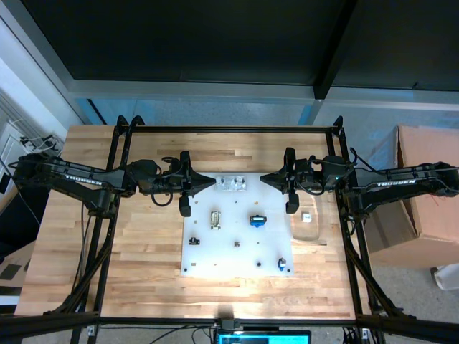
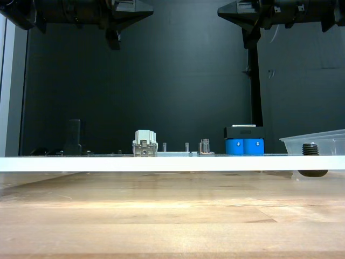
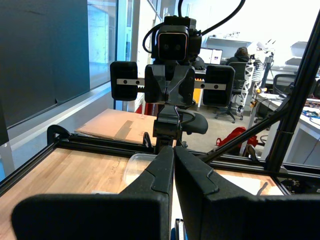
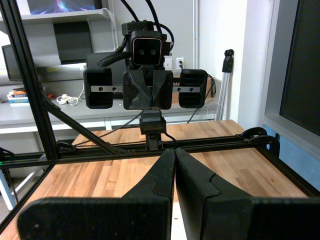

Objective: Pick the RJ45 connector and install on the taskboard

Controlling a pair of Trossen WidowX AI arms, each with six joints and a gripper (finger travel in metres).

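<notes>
My left gripper (image 1: 213, 183) hangs high over the white board's (image 1: 215, 266) far left edge, its fingers (image 3: 162, 175) pressed together on nothing. My right gripper (image 1: 262, 178) mirrors it above the far right edge, fingers (image 4: 192, 180) likewise closed and empty. The blue jack (image 1: 285, 264) stands at the board's near right corner with a pale grey top. I cannot tell whether the connector sits in it. The clear tray (image 1: 305, 235) holds the white block (image 1: 307, 216), with no cable running off it. No grey cable shows in any view.
The board also carries a blue part (image 1: 257, 220), a metal socket (image 1: 214, 220) and clear pieces (image 1: 232, 184) at its far edge. A cardboard box (image 1: 423, 193) stands off the table's right side. A black frame (image 1: 229, 130) rings the table.
</notes>
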